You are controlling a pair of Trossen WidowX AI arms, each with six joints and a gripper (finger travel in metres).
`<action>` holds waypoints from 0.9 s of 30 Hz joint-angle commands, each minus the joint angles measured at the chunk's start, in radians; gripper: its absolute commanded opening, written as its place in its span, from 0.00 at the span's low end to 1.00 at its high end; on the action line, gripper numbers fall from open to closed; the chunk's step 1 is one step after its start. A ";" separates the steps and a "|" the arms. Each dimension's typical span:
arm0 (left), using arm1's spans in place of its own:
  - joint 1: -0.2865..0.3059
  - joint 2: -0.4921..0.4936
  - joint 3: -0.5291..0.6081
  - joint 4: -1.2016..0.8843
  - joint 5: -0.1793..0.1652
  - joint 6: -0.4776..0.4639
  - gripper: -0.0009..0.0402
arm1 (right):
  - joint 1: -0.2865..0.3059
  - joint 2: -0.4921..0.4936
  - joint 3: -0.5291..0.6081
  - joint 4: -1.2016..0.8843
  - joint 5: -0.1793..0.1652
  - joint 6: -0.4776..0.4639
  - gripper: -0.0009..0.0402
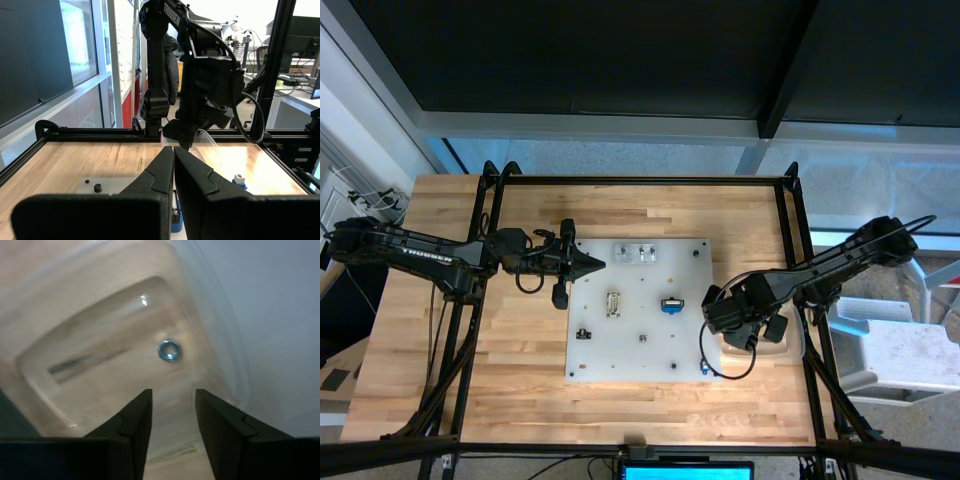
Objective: Pick the M12 fastener and fasten on the M12 threads
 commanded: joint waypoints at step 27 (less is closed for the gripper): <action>0.000 0.000 0.000 0.000 0.000 0.000 0.02 | 0.030 0.045 -0.159 0.226 0.007 -0.074 0.47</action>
